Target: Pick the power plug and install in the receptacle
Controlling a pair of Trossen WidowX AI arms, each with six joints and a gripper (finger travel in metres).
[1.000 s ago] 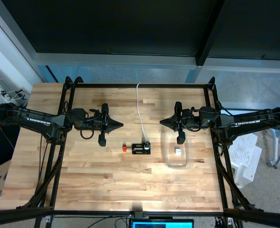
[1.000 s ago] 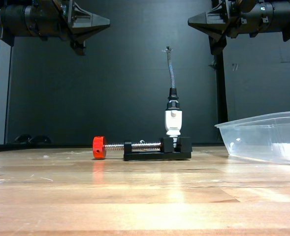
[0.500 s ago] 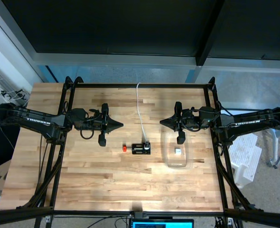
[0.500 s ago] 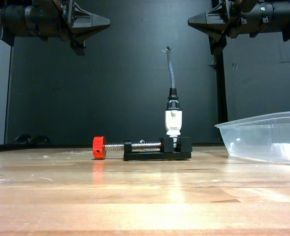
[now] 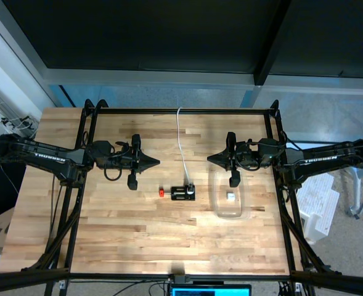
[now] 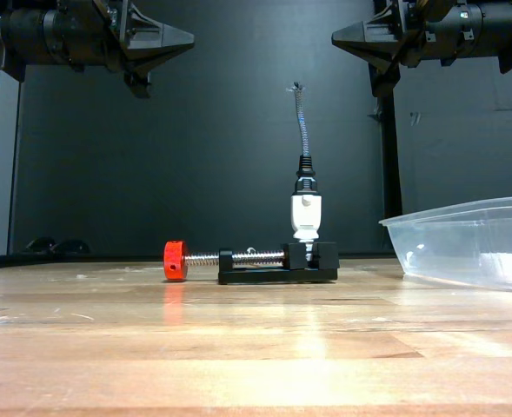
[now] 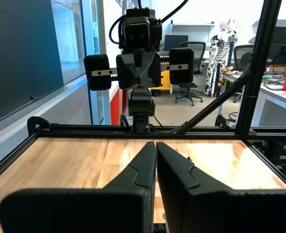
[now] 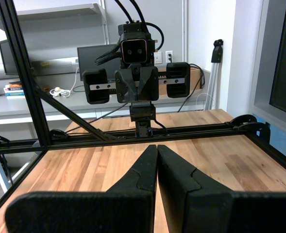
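Note:
The receptacle [image 5: 191, 187] [image 6: 305, 214], a white block with a long white cable [image 5: 182, 142], stands upright in a small black clamp [image 5: 182, 193] [image 6: 278, 261] with a red knob [image 6: 175, 260] at the table's middle. I cannot make out the power plug in any view. My left gripper [image 5: 156, 163] [image 7: 156, 144] hovers high, left of the clamp, shut and holding nothing. My right gripper [image 5: 210, 159] [image 8: 157, 147] hovers high to the right, also shut on nothing, its tip pointing inward toward the left one.
A clear plastic tray [image 5: 219, 206] [image 6: 464, 243] lies right of the clamp, below the right gripper, with a small white cube [image 5: 230, 197] in it. A black frame rail [image 5: 181, 111] borders the wooden table.

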